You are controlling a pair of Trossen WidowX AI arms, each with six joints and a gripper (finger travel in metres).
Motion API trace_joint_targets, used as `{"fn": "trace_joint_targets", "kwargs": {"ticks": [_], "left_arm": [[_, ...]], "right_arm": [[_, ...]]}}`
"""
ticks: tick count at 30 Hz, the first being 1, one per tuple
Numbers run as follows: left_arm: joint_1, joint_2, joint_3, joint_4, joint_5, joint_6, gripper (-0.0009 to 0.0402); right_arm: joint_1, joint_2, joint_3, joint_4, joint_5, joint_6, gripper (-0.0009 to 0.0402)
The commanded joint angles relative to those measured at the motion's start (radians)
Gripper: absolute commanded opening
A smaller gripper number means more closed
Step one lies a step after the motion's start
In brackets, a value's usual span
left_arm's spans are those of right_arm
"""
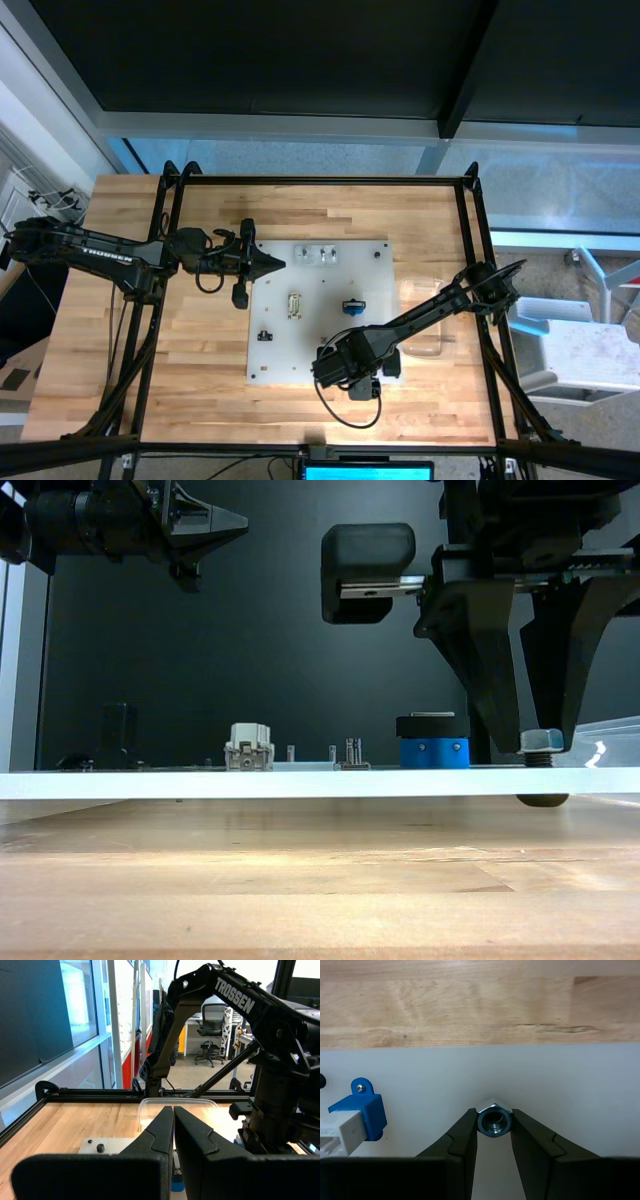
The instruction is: Pick the M12 fastener and fasten on the M12 threads
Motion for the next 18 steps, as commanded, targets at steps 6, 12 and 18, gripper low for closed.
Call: {"fn": "trace_joint_targets", "kwargs": {"ticks": [6, 12, 18], "left_arm": [[0.0, 0.0, 0.0, 0.0, 0.0, 0.0, 0.0], [0.0, 0.0, 0.0, 0.0, 0.0, 0.0, 0.0], [0.0, 0.0, 0.0, 0.0, 0.0, 0.0, 0.0]], "right_arm": [[-0.001, 0.003, -0.022, 0.008, 0.0, 0.027, 0.0035], [-0.002, 0.003, -0.026, 0.022, 0.0, 0.071, 0.0035], [-0.002, 0.002, -0.026, 0.024, 0.0, 0.084, 0.0035]]}}
